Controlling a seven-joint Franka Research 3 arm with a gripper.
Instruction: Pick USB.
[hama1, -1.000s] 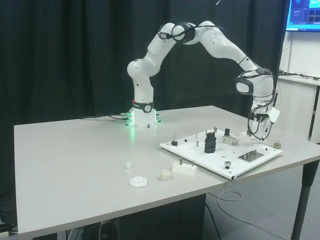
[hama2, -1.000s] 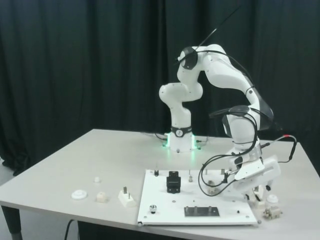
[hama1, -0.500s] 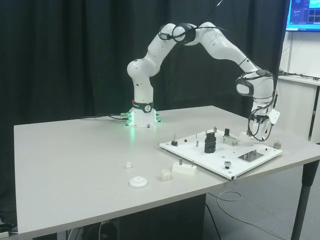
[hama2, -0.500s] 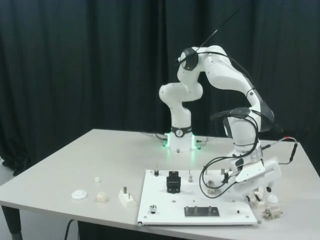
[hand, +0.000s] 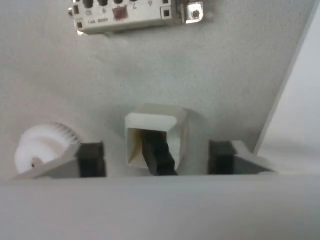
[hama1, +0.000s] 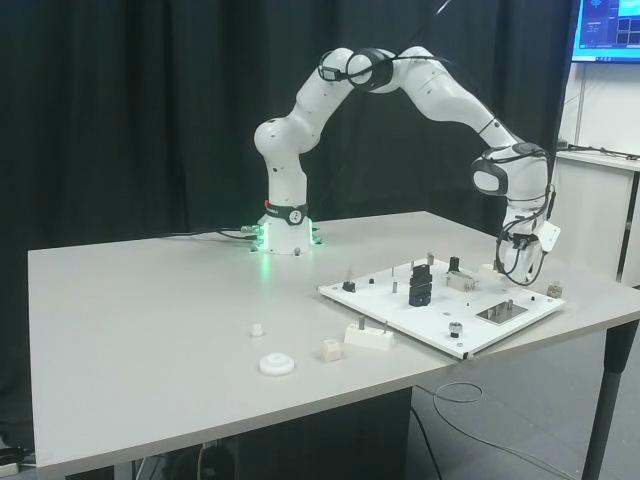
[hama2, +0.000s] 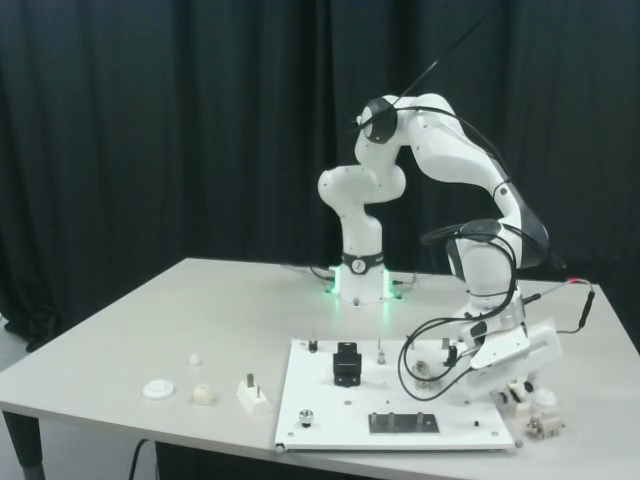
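While the white arm (hama1: 400, 80) reached out from its base over the far corner of the grey table (hama1: 150, 320), the jaws (hand: 156, 161) hung low beside the edge of the white board (hama1: 440, 310), just off it. In the wrist view the two black pads (hand: 91, 160) stood well apart, open, with nothing held between them. The USB (hand: 159, 154), a black plug, sat inside a small white holder (hand: 155, 132) directly below the jaws and midway between the pads, so neither pad was clearly the nearer. Its long axis appeared to run across the line joining the pads, which, as a judgement, suited a straight descent and a close on its two flanks; the holder's walls stood just outside the plug and might be caught instead if the jaws came down off-centre. A white gear (hand: 42, 145) lay on the table just beyond one pad, and a grey connector block (hand: 127, 15) lay farther out, well apart from the jaws. From the room views, the jaws seemed near the table but whether they had reached plug height could not be told.
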